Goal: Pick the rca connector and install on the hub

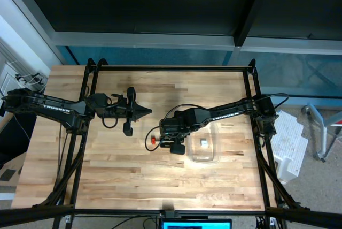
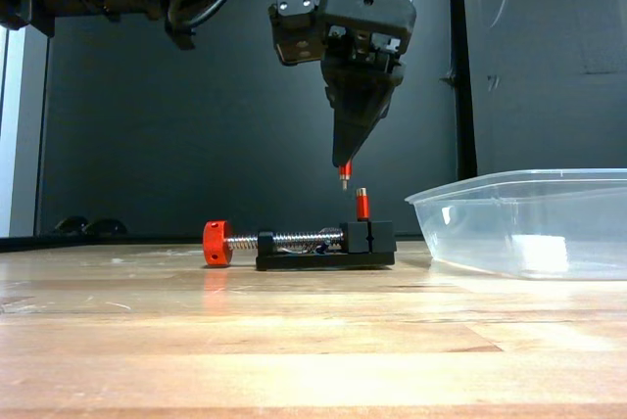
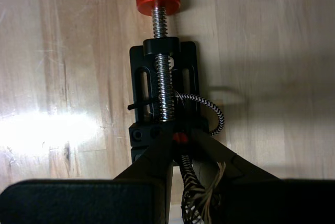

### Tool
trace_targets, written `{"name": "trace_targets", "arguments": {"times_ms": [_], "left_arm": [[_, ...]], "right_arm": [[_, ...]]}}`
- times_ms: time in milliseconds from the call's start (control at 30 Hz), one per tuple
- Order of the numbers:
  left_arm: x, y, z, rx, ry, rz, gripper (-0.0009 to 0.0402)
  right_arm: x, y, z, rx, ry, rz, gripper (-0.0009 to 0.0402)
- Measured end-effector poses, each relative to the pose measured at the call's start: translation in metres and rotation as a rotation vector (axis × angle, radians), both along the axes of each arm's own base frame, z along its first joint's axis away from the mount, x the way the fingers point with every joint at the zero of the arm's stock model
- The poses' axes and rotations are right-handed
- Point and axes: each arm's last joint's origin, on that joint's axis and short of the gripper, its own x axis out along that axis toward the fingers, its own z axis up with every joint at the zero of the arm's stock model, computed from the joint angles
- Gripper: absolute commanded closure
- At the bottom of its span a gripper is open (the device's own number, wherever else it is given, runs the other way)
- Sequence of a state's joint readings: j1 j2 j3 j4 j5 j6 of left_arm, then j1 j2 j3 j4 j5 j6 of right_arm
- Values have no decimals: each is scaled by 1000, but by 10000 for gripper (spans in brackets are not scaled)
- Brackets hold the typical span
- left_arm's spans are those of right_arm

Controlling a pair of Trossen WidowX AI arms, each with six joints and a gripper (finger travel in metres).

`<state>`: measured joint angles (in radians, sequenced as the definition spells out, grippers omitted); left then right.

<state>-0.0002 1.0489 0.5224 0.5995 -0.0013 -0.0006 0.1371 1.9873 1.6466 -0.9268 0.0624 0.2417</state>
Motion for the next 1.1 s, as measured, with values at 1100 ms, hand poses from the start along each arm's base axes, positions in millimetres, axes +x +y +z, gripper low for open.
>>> {"name": "trace_targets", "arguments": {"times_ms": [1100], "left_arm": [[0,0,0,0,0,0,393]], "right_arm": [[2,0,-12,-32,34,9,393]]}}
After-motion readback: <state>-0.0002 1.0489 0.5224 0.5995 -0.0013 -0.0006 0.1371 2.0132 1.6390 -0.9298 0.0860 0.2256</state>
